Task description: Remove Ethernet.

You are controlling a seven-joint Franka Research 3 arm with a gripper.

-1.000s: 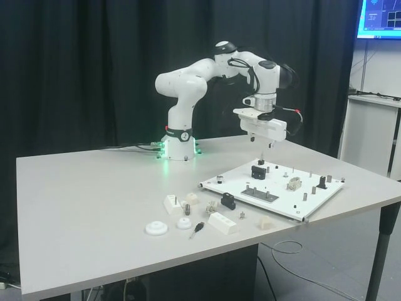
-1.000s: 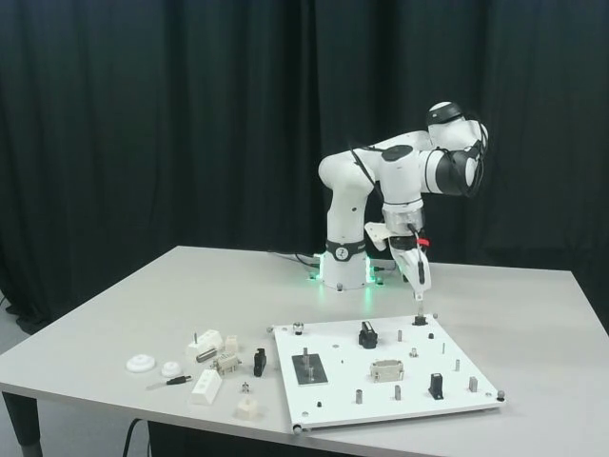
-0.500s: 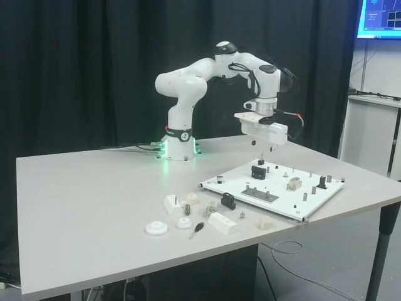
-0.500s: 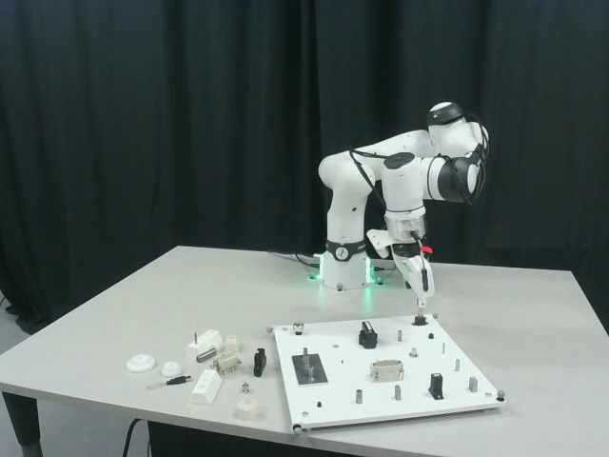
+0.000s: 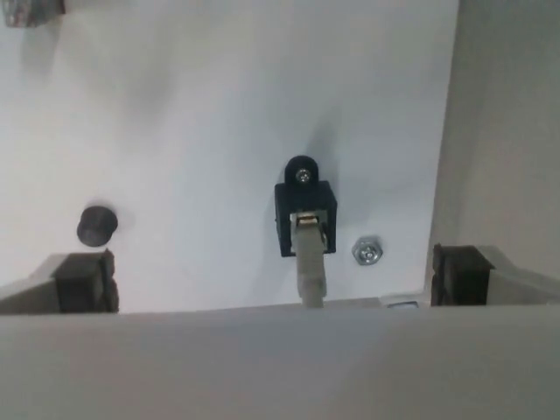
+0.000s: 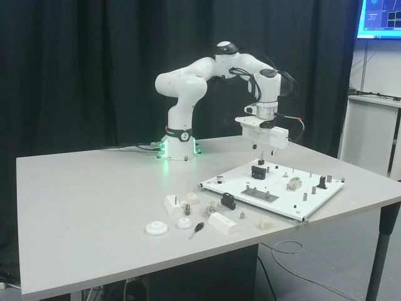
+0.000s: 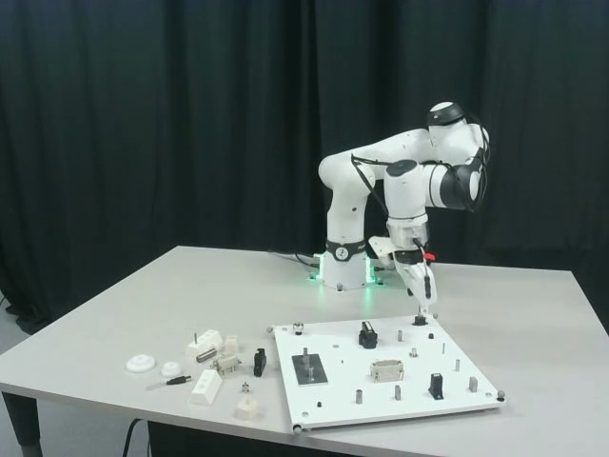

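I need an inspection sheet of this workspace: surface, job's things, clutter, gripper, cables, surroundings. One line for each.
Surface: grey table carrying a white board with small fixtures.
Job's things: Ethernet plug still seated in its black socket near the board's edge.
Clutter: loose white and black parts on the table beside the board.
Gripper: gripper open, above the plug, one finger on each side, not touching it.
Cables: one cable hanging below the table's edge.
Surroundings: black curtain behind; screen and white cabinet at one side.

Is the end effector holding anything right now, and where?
Nothing: the open end effector hangs above the Ethernet plug, which sits in its black socket.
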